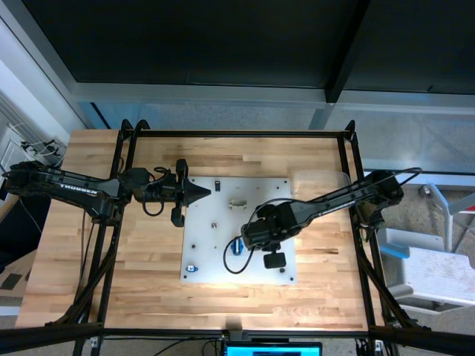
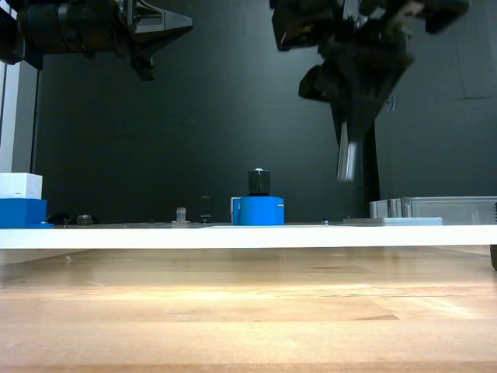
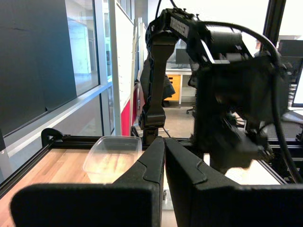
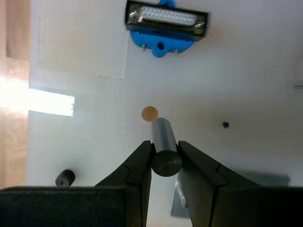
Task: Pick the 16mm cylinder and place it in the container
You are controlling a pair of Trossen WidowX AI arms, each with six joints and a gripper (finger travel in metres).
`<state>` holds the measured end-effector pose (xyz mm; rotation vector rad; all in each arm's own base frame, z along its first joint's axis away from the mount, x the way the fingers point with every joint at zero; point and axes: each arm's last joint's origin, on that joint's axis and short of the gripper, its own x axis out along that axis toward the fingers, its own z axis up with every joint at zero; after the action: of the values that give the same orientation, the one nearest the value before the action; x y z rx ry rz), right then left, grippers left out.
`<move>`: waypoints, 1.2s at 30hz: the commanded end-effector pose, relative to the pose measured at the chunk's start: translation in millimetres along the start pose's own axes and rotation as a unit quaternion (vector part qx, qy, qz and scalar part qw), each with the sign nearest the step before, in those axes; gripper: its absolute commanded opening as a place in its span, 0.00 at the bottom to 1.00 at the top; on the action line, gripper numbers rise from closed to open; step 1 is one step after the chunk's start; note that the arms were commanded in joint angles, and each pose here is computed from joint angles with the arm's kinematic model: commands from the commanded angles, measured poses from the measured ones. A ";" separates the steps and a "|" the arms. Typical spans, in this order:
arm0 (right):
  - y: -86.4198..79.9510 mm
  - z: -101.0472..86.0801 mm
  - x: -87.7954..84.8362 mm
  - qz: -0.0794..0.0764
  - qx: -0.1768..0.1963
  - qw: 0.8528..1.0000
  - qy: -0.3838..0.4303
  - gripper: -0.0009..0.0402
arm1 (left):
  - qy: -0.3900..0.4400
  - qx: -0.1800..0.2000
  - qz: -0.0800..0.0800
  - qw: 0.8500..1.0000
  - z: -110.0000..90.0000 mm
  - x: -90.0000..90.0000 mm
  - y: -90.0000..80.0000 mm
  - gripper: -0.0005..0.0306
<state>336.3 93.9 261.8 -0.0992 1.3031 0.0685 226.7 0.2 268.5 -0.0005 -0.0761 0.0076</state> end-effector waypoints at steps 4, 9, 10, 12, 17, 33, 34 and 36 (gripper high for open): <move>-23.9 -12.3 -17.7 -0.007 0.040 0.999 -0.011 0.06 | 0.000 0.000 0.000 1.000 0.1 0.1 0.0 0.02; -39.7 -29.3 -24.8 -0.016 0.060 0.998 -0.016 0.06 | 0.000 0.000 0.000 1.000 0.1 0.1 0.0 0.02; -42.4 -32.8 -26.2 -0.017 0.064 0.998 -0.018 0.06 | 0.000 0.000 0.000 1.000 0.1 0.1 0.0 0.02; -47.5 -39.2 -29.0 -0.018 0.072 0.997 -0.026 0.06 | 0.000 0.000 0.000 1.000 0.1 0.1 0.0 0.02; -60.5 -55.0 -35.9 -0.022 0.094 0.994 -0.047 0.06 | 0.000 0.000 0.000 1.000 0.1 0.1 0.0 0.02; -108.9 -109.9 -40.4 -0.069 0.194 0.975 -0.079 0.06 | 0.000 0.000 0.000 1.000 0.1 0.1 0.0 0.02; -111.6 -113.2 -38.9 -0.071 0.202 0.973 -0.083 0.06 | 0.000 0.000 0.000 1.000 0.1 0.1 0.0 0.02; -116.0 -119.6 -37.5 -0.075 0.217 0.969 -0.090 0.06 | 0.000 0.000 0.000 1.000 0.1 0.1 0.1 0.02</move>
<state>226.8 -31.3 272.5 0.1655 1.1116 -0.3142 226.7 0.2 268.6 -0.0005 -0.0765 0.0076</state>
